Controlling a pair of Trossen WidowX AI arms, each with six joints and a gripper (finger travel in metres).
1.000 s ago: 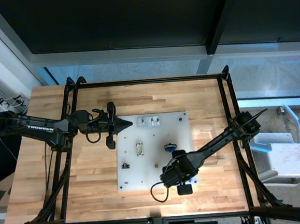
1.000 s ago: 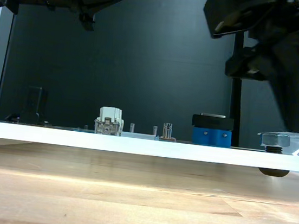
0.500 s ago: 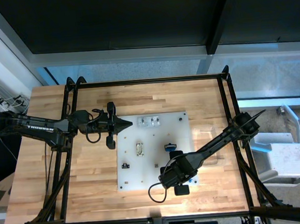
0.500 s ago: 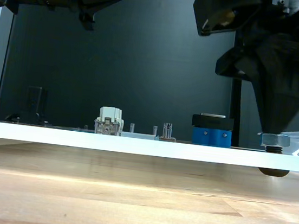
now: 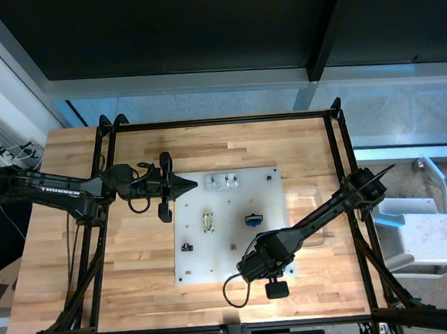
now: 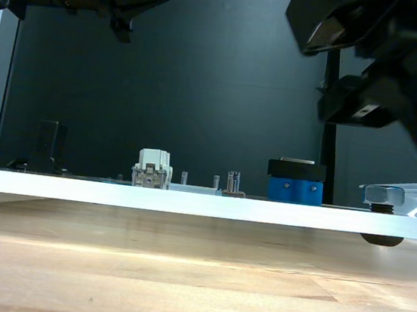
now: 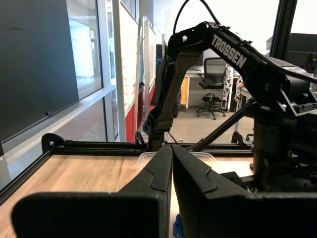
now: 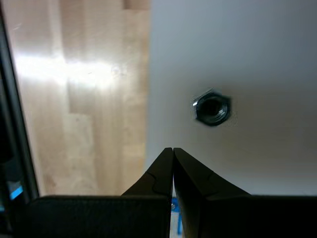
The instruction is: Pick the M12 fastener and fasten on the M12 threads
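Near the board's [image 5: 214,245] near right edge, the silver nut [image 8: 212,108] sits on its stud [image 6: 382,209] with ribs showing beneath, so I judge it not run down. Your right hand [image 8: 173,148] hangs above it, pinched shut and empty. Spread the fingers, centre on the flats, descend squarely, then turn. The left hand [image 7: 172,147], also closed, hovers by the board's far left edge.

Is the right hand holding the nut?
No: right hand, shut empty over the board's near edge, clears the nut; left hand hovers at its left.
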